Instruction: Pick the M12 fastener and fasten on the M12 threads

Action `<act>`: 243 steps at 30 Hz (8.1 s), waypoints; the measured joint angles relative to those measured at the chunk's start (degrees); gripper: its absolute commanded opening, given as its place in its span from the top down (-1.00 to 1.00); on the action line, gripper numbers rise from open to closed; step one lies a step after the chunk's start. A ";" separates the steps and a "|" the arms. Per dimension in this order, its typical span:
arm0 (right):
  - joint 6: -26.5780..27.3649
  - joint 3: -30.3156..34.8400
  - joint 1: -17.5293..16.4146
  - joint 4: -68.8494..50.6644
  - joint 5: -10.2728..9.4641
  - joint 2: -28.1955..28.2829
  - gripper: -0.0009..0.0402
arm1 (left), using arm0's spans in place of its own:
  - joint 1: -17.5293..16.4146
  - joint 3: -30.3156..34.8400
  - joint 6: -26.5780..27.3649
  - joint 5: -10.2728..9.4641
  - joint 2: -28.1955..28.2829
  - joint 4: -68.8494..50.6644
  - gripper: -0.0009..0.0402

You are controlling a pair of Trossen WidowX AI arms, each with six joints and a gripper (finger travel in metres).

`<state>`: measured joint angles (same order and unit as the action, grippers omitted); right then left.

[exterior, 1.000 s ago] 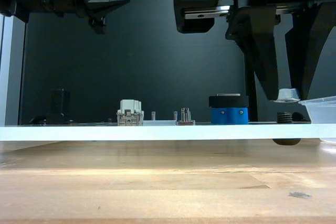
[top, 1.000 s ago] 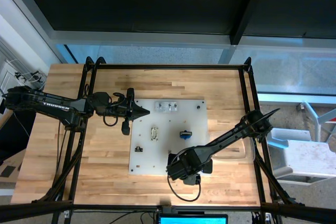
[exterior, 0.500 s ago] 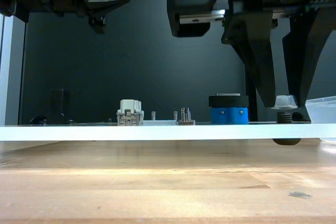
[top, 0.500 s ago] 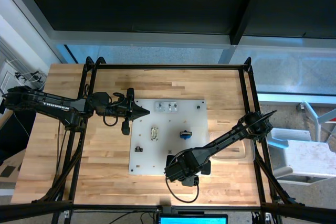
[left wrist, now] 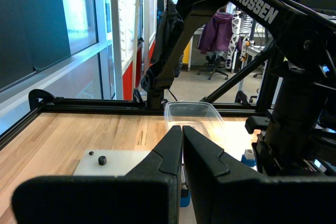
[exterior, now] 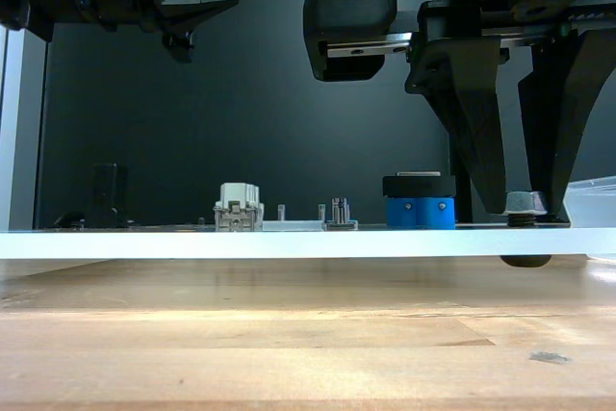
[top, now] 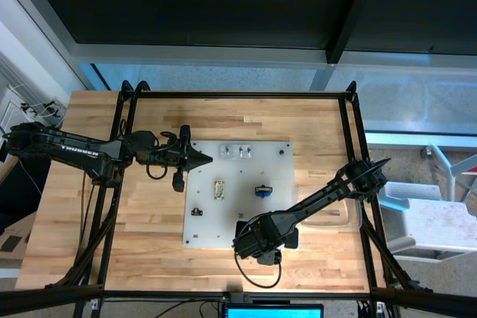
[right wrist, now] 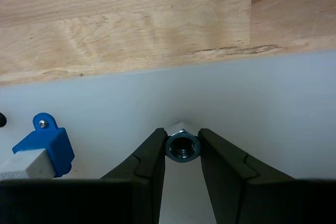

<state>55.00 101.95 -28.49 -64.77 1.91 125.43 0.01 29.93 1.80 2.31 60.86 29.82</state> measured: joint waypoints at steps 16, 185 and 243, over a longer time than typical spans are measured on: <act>-22.71 -0.28 0.04 0.28 0.00 -0.81 0.89 | 0.00 0.02 0.00 0.00 0.00 0.00 0.96; -190.02 -0.24 0.20 -3.21 6.23 -11.13 -0.06 | 0.00 0.00 0.00 0.00 0.00 0.00 0.96; -77.07 -9.66 -0.02 2.49 3.50 -11.32 0.96 | 0.00 0.00 0.00 0.00 -0.02 0.04 0.96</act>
<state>-22.06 92.29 -28.51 -62.28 5.41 114.10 0.01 29.93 1.80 2.31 60.84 29.87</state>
